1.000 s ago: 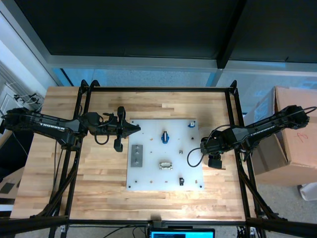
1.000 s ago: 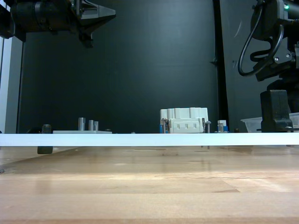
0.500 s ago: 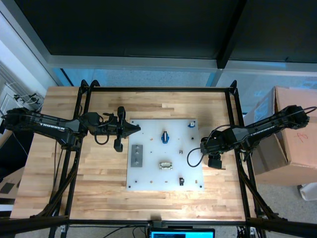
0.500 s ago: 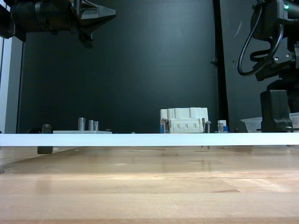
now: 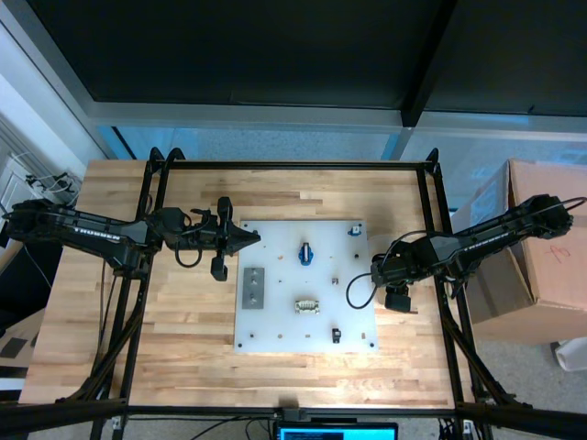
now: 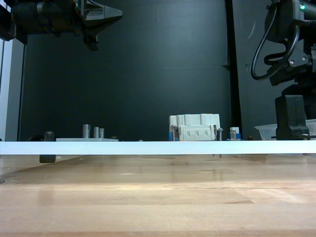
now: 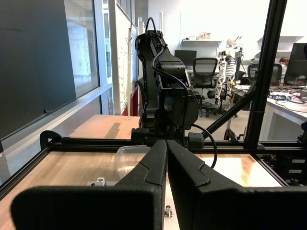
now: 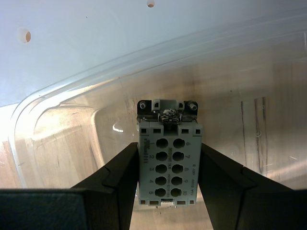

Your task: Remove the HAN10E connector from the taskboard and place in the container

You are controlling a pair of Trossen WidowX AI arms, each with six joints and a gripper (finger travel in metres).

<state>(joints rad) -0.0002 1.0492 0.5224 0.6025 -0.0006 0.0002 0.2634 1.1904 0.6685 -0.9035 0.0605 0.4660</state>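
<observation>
- Right of the taskboard (image 5: pixel 275 330), at mid-right of the high view, the right gripper (image 5: pixel 398 299) clamps the HAN10E connector (image 8: pixel 169 160), whose long axis runs along the fingers.
- Straight beyond it lies the clear container (image 8: pixel 67 88); letting go looks like enough.
- The left gripper (image 5: pixel 248 236), its jaws pressed together and holding nothing, hovers at the board's upper-left edge, well apart.

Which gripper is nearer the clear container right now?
Right. The right gripper holds the HAN10E connector directly over the container; the left gripper, shut, hovers above the taskboard's far left edge, across the board from it.
</observation>
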